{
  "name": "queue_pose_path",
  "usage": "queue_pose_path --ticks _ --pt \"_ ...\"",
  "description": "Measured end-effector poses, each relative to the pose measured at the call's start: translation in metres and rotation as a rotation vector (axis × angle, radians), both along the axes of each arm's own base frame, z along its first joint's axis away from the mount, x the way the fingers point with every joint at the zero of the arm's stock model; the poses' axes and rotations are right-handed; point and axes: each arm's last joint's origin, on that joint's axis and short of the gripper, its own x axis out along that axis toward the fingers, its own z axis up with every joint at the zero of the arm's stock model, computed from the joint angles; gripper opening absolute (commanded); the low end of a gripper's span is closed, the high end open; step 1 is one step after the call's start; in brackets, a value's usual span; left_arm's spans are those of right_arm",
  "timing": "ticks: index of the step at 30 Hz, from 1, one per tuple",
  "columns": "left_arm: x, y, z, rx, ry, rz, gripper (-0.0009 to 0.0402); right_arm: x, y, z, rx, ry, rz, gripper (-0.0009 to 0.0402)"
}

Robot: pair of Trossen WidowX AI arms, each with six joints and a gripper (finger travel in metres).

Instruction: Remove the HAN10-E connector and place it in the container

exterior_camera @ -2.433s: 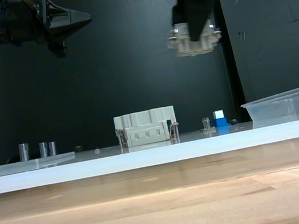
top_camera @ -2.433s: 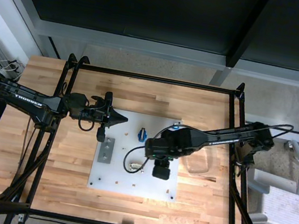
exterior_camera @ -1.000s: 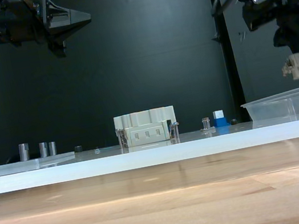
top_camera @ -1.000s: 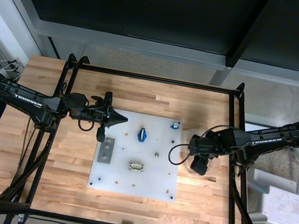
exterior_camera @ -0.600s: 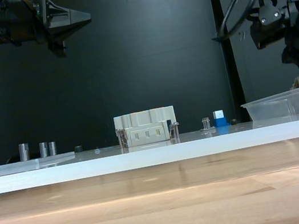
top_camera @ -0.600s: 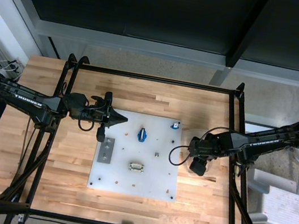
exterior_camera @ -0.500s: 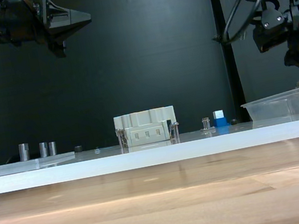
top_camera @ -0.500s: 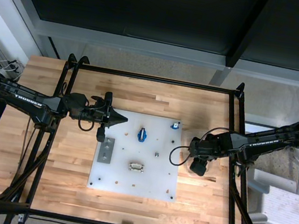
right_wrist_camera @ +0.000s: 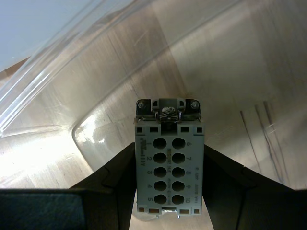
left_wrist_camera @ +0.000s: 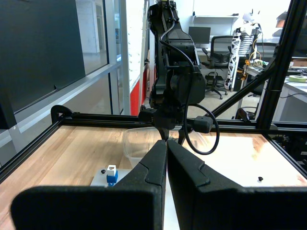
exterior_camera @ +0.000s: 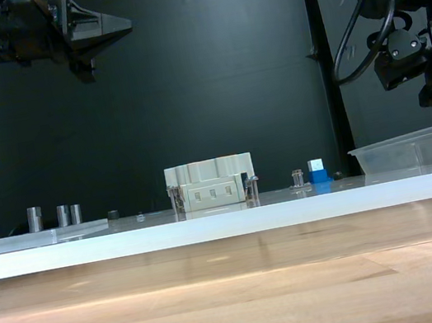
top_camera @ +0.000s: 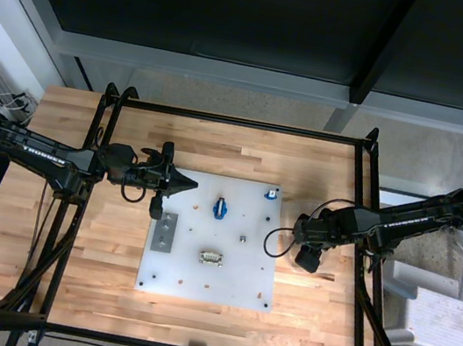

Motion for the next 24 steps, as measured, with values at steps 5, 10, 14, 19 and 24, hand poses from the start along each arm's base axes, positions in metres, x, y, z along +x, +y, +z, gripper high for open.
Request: queue_pose_path --ticks 5,10,14,19,24 --pt "0.0 0.0 -0.0001 0.0 0.0 0.0 0.0 0.0003 0.0001 0.0 0.001 -0.003 0.0 0.0069" --pt "0.0 0.0 -0.0001 0.0 0.0 0.0 0.0 0.0014 0.0003 0.0002 0.003 -0.013 0.0 0.0116" --pt "0.0 0.0 -0.0001 0.0 0.0 0.0 0.0 0.0015 0.0003 0.0002 0.003 -0.014 0.0 0.0161" --pt "0.0 0.0 -0.0001 0.0 0.0 0.0 0.0 0.0016 0.0003 0.0002 0.005 -0.015 -0.009 0.0209" --pt "0.0 0.0 0.0 0.0 0.0 0.0 0.0 0.0016 0.0003 0.0002 0.005 -0.015 -0.009 0.0239"
